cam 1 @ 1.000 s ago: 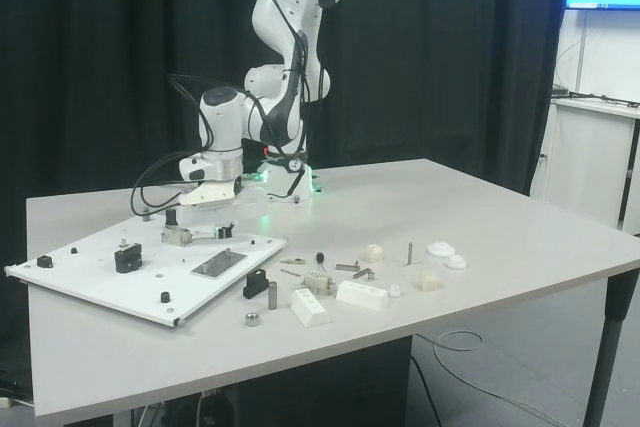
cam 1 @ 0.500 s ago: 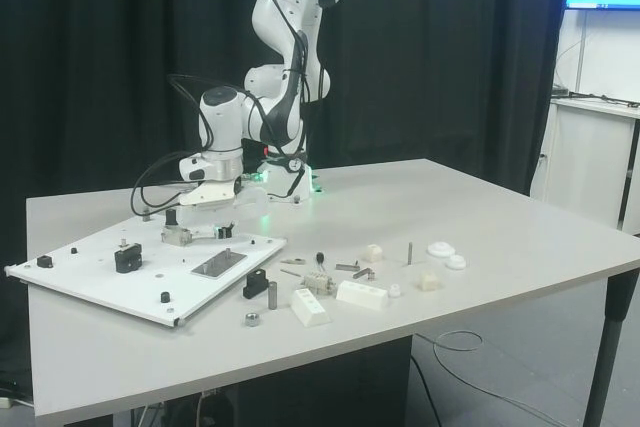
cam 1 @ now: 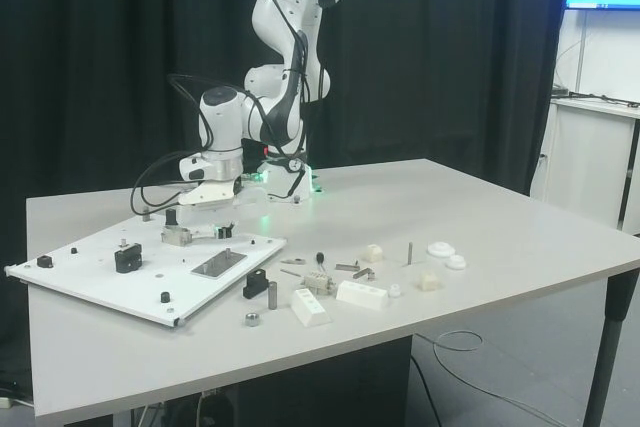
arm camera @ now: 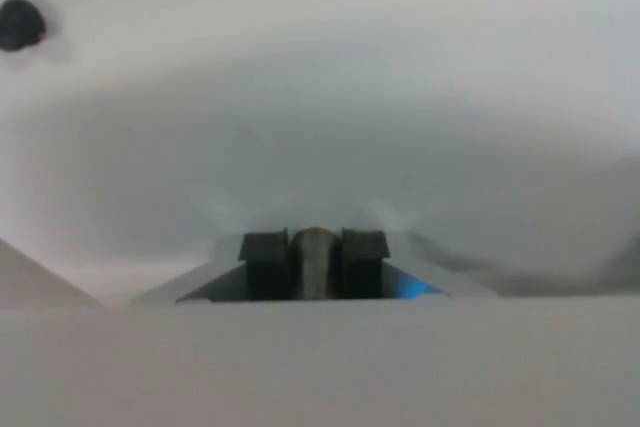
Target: Remove round peg 3.
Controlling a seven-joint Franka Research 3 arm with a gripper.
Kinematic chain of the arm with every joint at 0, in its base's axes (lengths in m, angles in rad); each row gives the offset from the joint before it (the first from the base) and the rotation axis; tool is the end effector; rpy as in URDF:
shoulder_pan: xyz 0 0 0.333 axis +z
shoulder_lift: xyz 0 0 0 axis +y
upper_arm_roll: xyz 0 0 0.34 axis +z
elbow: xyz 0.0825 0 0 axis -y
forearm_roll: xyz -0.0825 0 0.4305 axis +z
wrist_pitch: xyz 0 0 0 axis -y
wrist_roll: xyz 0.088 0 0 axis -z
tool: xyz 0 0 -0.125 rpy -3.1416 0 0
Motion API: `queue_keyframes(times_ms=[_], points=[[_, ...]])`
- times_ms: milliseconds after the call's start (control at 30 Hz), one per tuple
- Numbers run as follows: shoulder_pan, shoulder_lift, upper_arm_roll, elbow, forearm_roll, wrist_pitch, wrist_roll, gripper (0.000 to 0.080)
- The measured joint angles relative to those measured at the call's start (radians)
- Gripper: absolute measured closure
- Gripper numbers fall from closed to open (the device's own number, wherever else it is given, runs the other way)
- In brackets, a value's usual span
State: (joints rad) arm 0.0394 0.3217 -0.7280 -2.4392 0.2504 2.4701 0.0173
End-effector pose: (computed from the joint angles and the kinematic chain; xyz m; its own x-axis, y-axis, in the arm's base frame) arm 0.3616 -0.3275 0.1564 0.5945 -0.7849 -0.1747 -0.7824 -0.6148 0.0996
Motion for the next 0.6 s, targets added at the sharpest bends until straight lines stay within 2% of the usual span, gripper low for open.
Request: queue_keyframes(times_ms=[600], points=[[0.001, 0.0, -0.001, 0.001, -0.004, -0.003, 0.01, 0.0692]])
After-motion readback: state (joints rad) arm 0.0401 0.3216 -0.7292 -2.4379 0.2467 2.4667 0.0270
